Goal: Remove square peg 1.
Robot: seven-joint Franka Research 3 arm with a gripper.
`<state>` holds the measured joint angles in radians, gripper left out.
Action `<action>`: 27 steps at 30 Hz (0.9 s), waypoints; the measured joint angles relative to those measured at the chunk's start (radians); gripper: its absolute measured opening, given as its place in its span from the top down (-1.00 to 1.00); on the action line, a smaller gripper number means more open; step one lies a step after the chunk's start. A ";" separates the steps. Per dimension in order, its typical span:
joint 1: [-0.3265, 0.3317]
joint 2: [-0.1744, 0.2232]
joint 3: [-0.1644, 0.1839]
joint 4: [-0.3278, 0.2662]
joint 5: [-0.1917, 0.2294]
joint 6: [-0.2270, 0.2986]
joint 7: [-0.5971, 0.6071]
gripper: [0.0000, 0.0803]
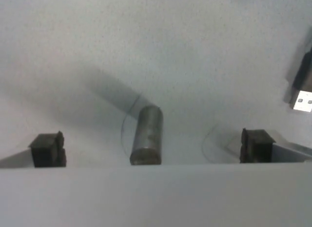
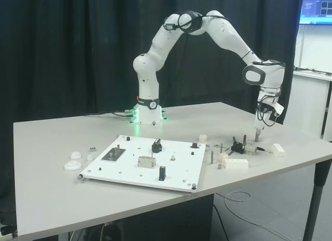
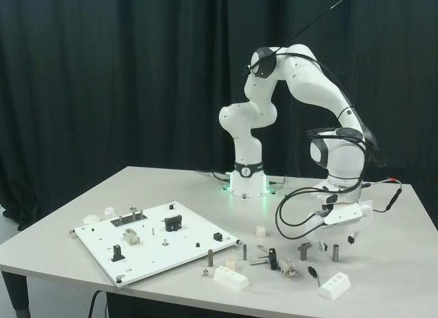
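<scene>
Your end effector (image 1: 152, 151) is open, its two black fingertips (image 1: 48, 150) spread wide on either side of a grey peg (image 1: 147, 135) standing upright on the table (image 1: 185, 56), gripping nothing. The peg stands well apart from the white board (image 2: 145, 162), among loose parts near the table's far end

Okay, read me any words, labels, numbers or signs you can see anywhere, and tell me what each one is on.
None can be read.
Monitor in the first room view: shows something, too small to read.
Arm base: a dark band with a mark, too small to read.
White board and loose parts: no lettering visible.
</scene>
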<state>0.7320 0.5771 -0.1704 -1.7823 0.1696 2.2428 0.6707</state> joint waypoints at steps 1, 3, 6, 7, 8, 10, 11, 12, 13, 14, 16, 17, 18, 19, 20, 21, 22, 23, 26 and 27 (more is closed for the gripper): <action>0.000 0.000 0.000 0.002 0.000 -0.004 0.000 -0.98; 0.000 0.000 -0.001 0.007 -0.001 -0.011 0.001 -0.98; 0.000 0.000 -0.002 0.010 -0.001 -0.015 0.001 -0.99; 0.000 0.000 -0.002 0.011 -0.002 -0.015 0.001 -0.99; 0.000 0.000 -0.003 0.011 -0.002 -0.016 0.001 -0.99; 0.000 0.000 -0.003 0.012 -0.003 -0.017 0.001 -0.99; 0.000 0.000 -0.003 0.012 -0.004 -0.017 0.001 -0.99; 0.000 0.000 -0.004 0.012 -0.004 -0.017 0.001 -0.99; 0.000 0.000 -0.004 0.013 -0.004 -0.018 0.001 -0.99; 0.000 0.000 -0.005 0.013 -0.004 -0.018 0.001 -0.99; 0.000 0.000 -0.006 0.014 -0.005 -0.019 0.001 -0.99; 0.000 0.000 -0.007 0.014 -0.005 -0.020 0.001 -0.99; 0.000 0.000 -0.008 0.015 -0.005 -0.021 0.001 -0.99; 0.000 0.000 -0.009 0.016 -0.005 -0.021 0.001 -0.99; 0.000 0.000 -0.010 0.017 -0.005 -0.022 0.002 -0.99; 0.000 0.000 -0.011 0.018 -0.005 -0.023 0.006 -0.99; 0.000 0.000 -0.013 0.019 -0.005 -0.024 0.012 -0.99; 0.000 0.000 -0.014 0.020 -0.005 -0.024 0.018 -0.99; 0.000 0.000 -0.020 0.023 -0.006 -0.026 0.029 -0.99; 0.000 0.000 -0.023 0.025 -0.006 -0.028 0.030 -0.99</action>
<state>0.7321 0.5771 -0.1932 -1.7572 0.1631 2.2148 0.7004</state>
